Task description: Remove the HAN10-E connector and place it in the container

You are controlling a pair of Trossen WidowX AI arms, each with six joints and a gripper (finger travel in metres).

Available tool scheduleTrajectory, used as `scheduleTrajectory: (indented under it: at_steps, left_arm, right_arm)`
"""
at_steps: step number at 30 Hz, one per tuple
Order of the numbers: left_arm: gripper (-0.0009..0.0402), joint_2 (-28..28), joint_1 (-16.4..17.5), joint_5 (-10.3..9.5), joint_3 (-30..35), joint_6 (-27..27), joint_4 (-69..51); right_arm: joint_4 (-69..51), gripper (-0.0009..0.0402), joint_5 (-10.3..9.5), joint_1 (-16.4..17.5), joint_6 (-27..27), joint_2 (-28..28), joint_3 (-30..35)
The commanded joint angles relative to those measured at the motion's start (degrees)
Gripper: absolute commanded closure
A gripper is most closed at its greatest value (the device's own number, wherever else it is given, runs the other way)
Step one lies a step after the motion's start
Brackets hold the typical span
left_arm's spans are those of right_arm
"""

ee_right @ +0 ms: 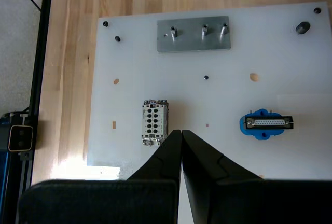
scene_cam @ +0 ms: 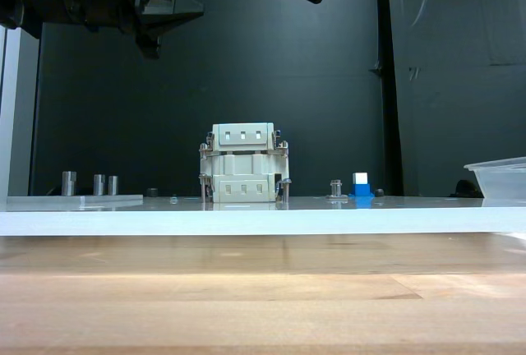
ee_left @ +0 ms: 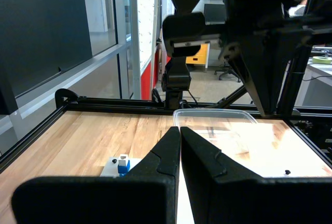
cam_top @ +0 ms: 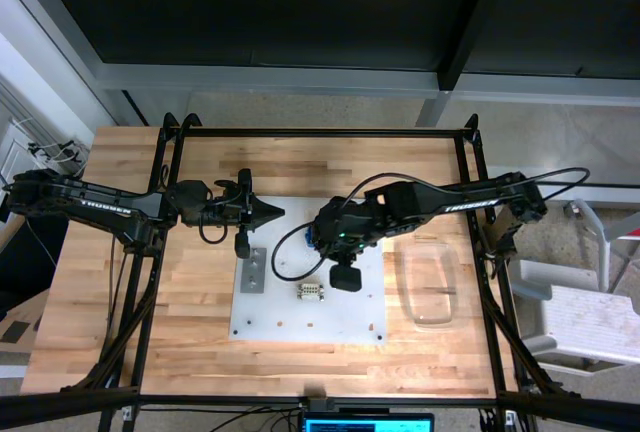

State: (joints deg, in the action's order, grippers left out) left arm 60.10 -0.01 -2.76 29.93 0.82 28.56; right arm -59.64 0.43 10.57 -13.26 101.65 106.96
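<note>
Right claw [ee_right: 180, 133] tips together, hovering high just off connector [ee_right: 154, 122], which sits plugged in on board [ee_right: 270, 53]. Left claw [ee_left: 179, 129] tips together too, parked high over board's far edge. Connector prob rigid, light (mated snug?), so pinch long sides. Tub [cam_top: 404, 282] off to right.
</note>
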Motion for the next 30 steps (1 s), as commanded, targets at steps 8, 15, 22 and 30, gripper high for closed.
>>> scheduleTrajectory:
  at_steps: [8, 15, 22, 30]
  left_arm:
    - [0.0393, 0.0, 0.0, 0.0, 0.0, 0.0, 0.0]
    - [0.0393, 0.0, 0.0, 0.0, 0.0, 0.0, 0.0]
    - [0.0393, 0.0, 0.0, 0.0, 0.0, 0.0, 0.0]
    - [0.0393, 0.0, 0.0, 0.0, 0.0, 0.0, 0.0]
  right_arm:
    - [-8.5, 0.0393, 0.72, 1.3, -1.4, 9.3, 12.0]
    - [-15.3, 0.0393, 2.16, 2.4, -3.0, 16.0, 21.1]
    - [-18.9, 0.0393, 2.78, 3.1, -3.7, 20.9, 26.2]
    - [-18.9, 0.0393, 2.97, 4.0, -1.5, 22.6, 26.3]
